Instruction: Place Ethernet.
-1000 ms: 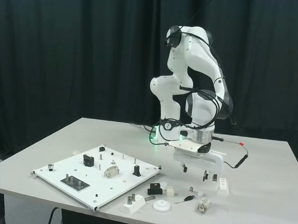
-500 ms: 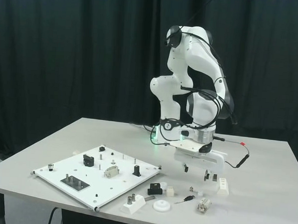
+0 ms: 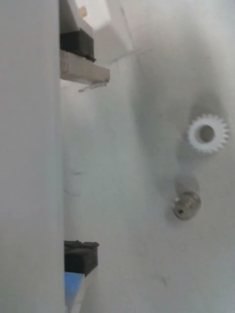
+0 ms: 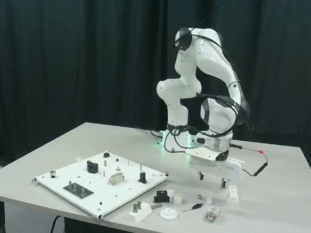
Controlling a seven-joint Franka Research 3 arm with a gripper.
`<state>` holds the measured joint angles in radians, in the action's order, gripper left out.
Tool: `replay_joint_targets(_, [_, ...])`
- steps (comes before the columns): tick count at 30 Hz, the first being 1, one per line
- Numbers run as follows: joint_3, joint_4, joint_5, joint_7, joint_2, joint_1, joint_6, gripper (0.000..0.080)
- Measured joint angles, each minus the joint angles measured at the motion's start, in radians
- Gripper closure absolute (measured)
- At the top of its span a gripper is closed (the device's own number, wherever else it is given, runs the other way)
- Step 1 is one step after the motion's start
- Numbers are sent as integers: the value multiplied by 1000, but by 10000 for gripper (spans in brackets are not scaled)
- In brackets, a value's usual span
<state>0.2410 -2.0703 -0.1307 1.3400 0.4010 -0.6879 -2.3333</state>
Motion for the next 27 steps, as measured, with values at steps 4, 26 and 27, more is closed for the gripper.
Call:
replay_joint_targets(4, [-11, 1, 0, 12, 7, -2, 0, 3])
replay_joint_targets(26, [-65, 16, 2, 77, 38, -8, -13, 3])
replay_joint_targets(27, [-65, 19, 3, 80, 38, -8, -13, 3])
